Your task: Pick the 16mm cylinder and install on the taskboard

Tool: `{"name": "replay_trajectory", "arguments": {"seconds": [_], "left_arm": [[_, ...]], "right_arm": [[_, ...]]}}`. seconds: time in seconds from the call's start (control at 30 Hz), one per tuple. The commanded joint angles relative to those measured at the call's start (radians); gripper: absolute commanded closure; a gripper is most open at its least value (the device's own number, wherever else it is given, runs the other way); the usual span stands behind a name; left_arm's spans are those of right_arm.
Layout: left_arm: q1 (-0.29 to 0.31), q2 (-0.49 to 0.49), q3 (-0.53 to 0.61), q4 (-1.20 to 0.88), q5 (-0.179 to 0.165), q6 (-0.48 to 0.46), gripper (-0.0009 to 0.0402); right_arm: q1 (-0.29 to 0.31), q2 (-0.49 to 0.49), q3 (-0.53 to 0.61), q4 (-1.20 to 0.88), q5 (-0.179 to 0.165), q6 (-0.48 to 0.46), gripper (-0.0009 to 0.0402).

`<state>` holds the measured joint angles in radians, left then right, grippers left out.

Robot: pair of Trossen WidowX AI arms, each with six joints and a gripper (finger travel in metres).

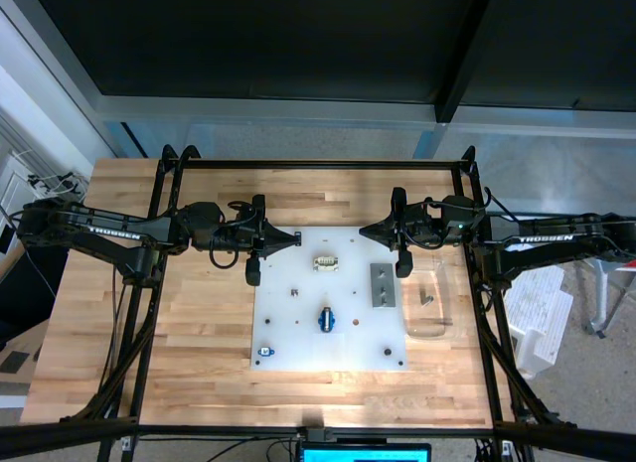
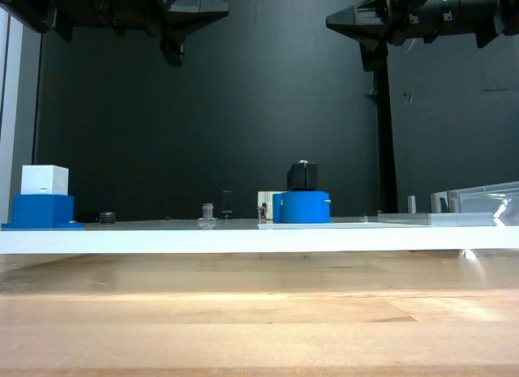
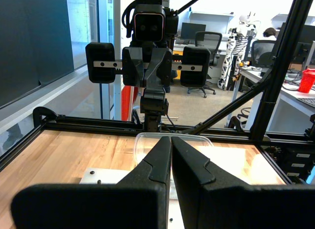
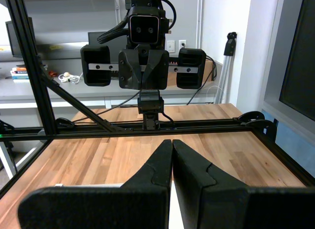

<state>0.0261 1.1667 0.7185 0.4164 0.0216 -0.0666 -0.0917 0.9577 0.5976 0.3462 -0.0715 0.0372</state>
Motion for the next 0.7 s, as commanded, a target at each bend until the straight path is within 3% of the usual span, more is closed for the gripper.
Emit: {"name": "replay_trajectory", "arguments": {"seconds": [0.03,0.43,0.7], "left_arm": [[0.000,0.000,0.000,0.000,0.001,0.000,0.0393],[0.000,0.000,0.000,0.000,0.001,0.000,0.0393],[0.000,0.000,0.000,0.000,0.001,0.000,0.0393]], "right_arm": [[0.000,0.000,0.000,0.000,0.000,0.003,0.0393],[0.001,-0.002,0.008,-0.019,-0.009,0.020,0.0393],[0.012,-0.002,0.117,-0.338,0.000,0.044,0.0393]]}}
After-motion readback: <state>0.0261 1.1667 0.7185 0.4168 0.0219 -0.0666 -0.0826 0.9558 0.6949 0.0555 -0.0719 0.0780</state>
